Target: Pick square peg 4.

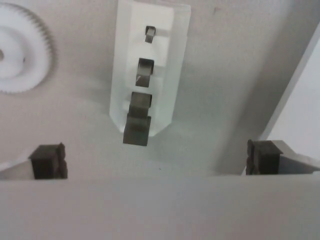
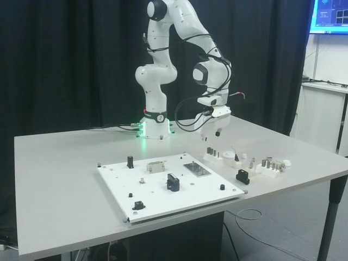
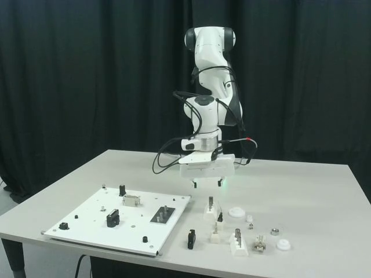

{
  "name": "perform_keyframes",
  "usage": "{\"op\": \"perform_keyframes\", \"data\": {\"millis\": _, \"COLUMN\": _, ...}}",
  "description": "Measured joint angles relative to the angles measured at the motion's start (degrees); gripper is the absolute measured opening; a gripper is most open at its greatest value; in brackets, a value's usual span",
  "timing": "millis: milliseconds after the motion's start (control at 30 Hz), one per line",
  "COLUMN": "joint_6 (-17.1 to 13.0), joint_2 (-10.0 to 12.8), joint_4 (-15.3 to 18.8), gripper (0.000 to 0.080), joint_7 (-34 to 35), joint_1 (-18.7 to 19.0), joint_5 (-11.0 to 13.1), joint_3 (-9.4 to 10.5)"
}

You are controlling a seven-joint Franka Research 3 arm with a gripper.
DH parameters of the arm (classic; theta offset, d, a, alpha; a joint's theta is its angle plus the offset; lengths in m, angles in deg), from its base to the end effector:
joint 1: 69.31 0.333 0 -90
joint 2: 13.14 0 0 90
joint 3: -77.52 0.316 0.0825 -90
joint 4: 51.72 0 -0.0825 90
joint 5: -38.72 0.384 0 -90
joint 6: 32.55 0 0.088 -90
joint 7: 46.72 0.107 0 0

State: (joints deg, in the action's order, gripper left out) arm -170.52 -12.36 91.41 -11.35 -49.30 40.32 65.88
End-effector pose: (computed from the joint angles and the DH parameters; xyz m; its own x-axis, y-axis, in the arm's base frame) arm 0.4513 0.0664 0.2707 0.8761 -0.4733 -0.0922 -0.4708 -0.8809 0.0486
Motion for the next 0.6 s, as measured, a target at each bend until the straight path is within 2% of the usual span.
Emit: {"op": "perform_keyframes", "data": {"millis": 600, "joint_6": -0.2, "joint_2": 0.0, "joint_4": -0.2, "gripper": 0.0800, "joint_7": 0.5, "joint_1": 0.0, "joint_5": 0.0, "joint_3": -0.04}}
